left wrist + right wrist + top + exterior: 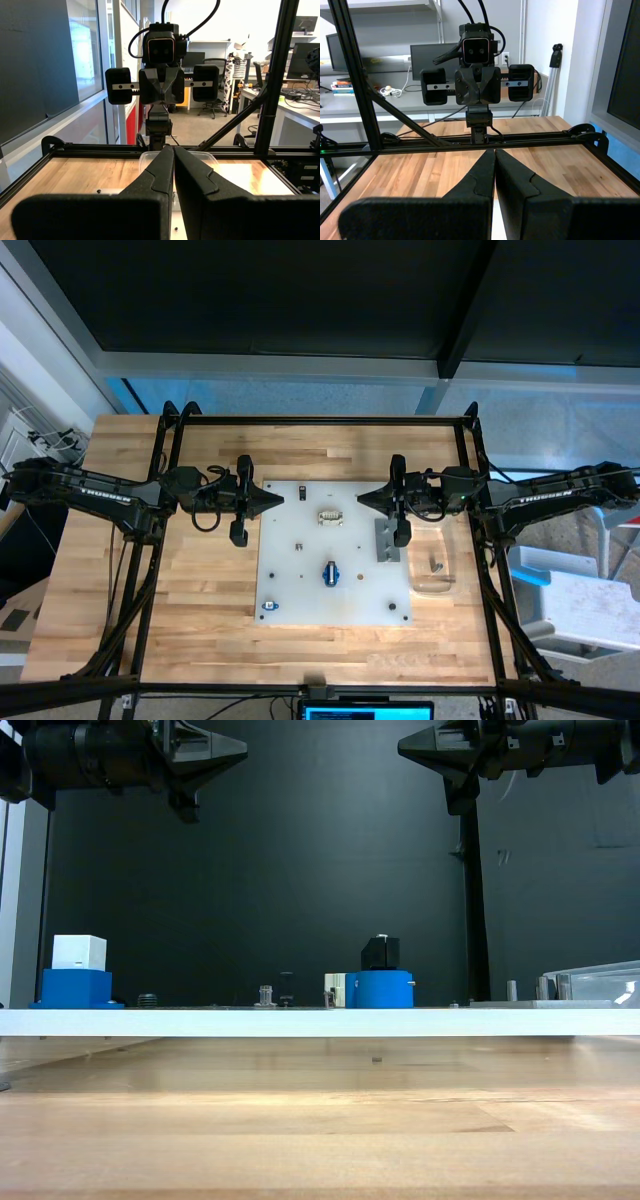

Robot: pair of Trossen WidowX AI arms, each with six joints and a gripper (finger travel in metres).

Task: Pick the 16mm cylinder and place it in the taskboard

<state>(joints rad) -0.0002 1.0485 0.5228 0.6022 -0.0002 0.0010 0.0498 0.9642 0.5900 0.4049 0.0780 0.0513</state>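
Observation:
The 16mm cylinder (436, 564) is a tiny grey peg lying inside the clear plastic tray (446, 578), just off the right edge of the white taskboard (300, 580). My left gripper (279, 499) hovers high over the board's back left edge, shut and empty, its fingers (161, 170) pressed together. Facing it over the back right part hangs my right gripper (361, 500), also shut with nothing held, fingers (482, 172) touching. In the low view both grippers, left (238, 753) and right (404, 745), sit far above the taskboard (300, 1022).
On the board stand a grey metal block (385, 538), a blue knob part (330, 573), a white connector (329, 517) and a small blue piece (272, 607). A black frame rail (320, 421) rings the wooden table. The tray (600, 982) rises at the right.

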